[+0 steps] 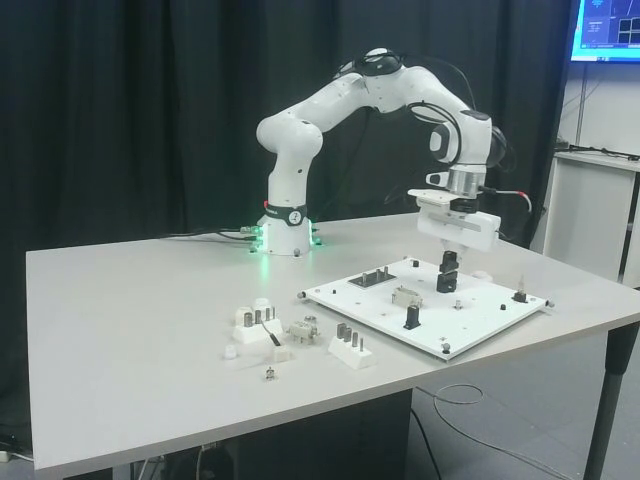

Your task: Insert D-SUB.

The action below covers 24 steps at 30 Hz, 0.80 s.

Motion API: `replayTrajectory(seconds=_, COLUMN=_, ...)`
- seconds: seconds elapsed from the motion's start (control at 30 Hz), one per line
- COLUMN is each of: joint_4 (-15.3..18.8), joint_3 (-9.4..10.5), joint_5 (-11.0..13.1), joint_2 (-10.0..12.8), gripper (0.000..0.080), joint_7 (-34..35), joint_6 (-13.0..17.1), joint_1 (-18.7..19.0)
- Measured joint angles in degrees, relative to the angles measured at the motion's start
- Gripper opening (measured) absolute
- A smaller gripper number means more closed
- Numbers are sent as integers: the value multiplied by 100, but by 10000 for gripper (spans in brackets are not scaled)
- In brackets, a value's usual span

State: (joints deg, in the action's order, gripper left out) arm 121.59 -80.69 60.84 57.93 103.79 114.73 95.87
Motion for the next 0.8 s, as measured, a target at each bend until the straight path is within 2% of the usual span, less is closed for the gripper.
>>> replayTrajectory(seconds=0.47, joint_4=-18, joint_3=2, joint_5=-10, joint_2=27, gripper=155, joint_7=17, joint_6=-11, joint_1=0)
replayTrajectory(seconds=0.8, joint_4=-25, joint_3=-4, joint_5=-12, joint_2=131, gripper=155, joint_7=17, joint_6=5, joint_1=-1)
